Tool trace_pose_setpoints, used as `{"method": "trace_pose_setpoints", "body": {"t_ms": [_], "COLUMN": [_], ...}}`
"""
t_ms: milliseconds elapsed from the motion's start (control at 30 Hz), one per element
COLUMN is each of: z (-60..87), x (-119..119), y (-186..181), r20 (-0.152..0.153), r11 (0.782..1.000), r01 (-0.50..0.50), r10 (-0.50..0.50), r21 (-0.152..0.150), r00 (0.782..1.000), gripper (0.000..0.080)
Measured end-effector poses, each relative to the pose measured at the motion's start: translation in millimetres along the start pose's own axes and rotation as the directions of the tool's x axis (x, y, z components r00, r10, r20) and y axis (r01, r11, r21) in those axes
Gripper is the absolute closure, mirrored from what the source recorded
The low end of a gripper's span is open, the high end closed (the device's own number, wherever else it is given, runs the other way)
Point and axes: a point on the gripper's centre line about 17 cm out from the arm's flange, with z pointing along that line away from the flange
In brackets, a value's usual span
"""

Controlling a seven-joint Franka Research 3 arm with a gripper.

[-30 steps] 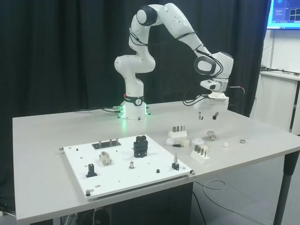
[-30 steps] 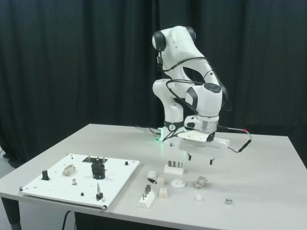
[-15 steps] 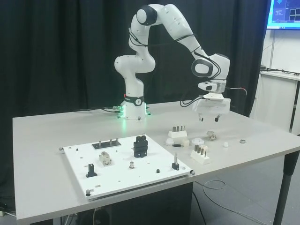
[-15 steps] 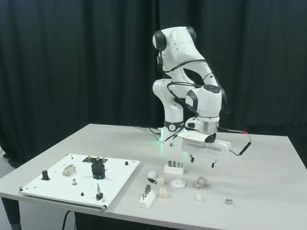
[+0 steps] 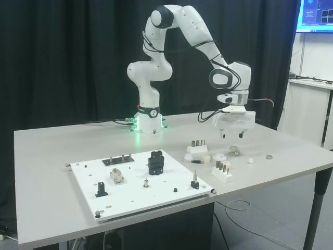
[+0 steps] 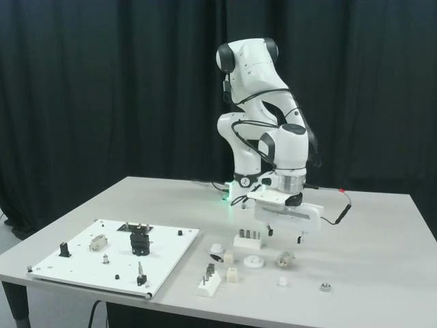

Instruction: Pick waterproof.

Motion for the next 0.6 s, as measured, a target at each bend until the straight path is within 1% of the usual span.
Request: {"method": "trace_pose_setpoints", "body": {"t_ms": [367, 600], "z": [10.3, 14.6], "x": [9.4, 11.3], "y": [-3.2, -9.1], "r20": [-0.012, -0.013], "r11": [0.999, 0.999], "r01": [-0.017, -0.018], "r10": [0.017, 0.019], "r21": [0.036, 0.052], "r00": [1.000, 1.000], "gripper": [0.0003, 0.0003]}}
